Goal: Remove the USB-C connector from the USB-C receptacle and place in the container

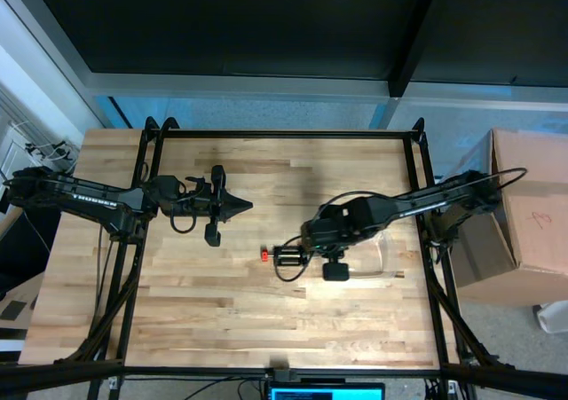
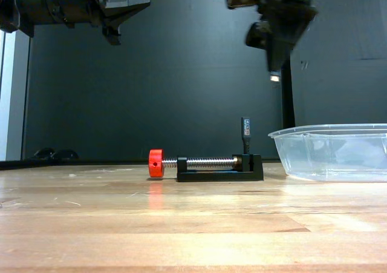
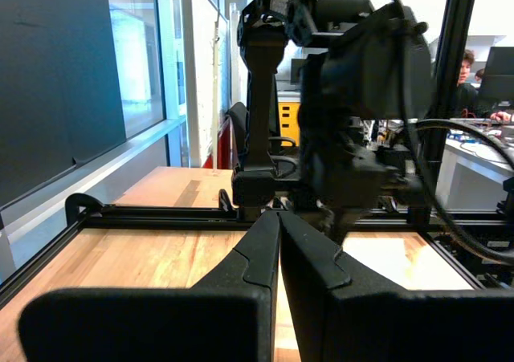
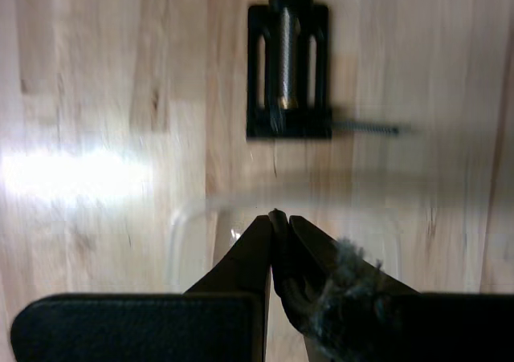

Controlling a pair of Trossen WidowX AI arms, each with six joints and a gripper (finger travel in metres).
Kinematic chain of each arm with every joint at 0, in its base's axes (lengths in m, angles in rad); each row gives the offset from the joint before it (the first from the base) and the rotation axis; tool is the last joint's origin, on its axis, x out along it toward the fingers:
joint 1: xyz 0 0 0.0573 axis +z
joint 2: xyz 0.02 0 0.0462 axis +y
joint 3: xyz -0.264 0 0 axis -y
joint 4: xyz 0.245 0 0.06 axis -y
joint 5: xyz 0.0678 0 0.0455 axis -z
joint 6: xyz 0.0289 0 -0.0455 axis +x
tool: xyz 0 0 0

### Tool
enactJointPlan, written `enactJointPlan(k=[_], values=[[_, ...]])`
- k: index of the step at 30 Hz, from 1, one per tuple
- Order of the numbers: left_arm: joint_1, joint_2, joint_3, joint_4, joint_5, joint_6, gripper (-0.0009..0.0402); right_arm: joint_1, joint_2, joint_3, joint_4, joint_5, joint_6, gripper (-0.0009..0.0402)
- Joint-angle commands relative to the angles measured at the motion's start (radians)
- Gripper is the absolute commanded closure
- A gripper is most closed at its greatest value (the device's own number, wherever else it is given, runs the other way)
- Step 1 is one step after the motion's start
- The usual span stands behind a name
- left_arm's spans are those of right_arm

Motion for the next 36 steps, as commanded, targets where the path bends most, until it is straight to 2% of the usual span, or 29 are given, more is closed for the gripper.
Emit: enactJointPlan(k=[1, 13, 27, 31, 36], values=[[0.000, 0.000, 0.000, 0.000, 0.000, 0.000, 0.0393, 0.006, -0.078, -0.098, 0.023, 0.004, 0.035, 0.0393], [0.000, 0.000, 0.000, 0.000, 0.000, 0.000, 0.0393, 0.042, -0.275, -0.357, 0.026, 0.028, 0.132, 0.0393], [0.000, 0.000, 0.000, 0.000, 0.000, 0.000, 0.0393, 0.068, -0.285, -0.542, 0.130, 0.019, 0.178, 0.0389], [0.000, 0.000, 0.000, 0.000, 0.000, 0.000, 0.0393, 0.069, -0.285, -0.584, 0.139, 0.021, 0.205, 0.0360], [0.000, 0.000, 0.000, 0.000, 0.000, 0.000, 0.0393, 0.070, -0.285, -0.597, 0.139, 0.019, 0.232, 0.0285]])
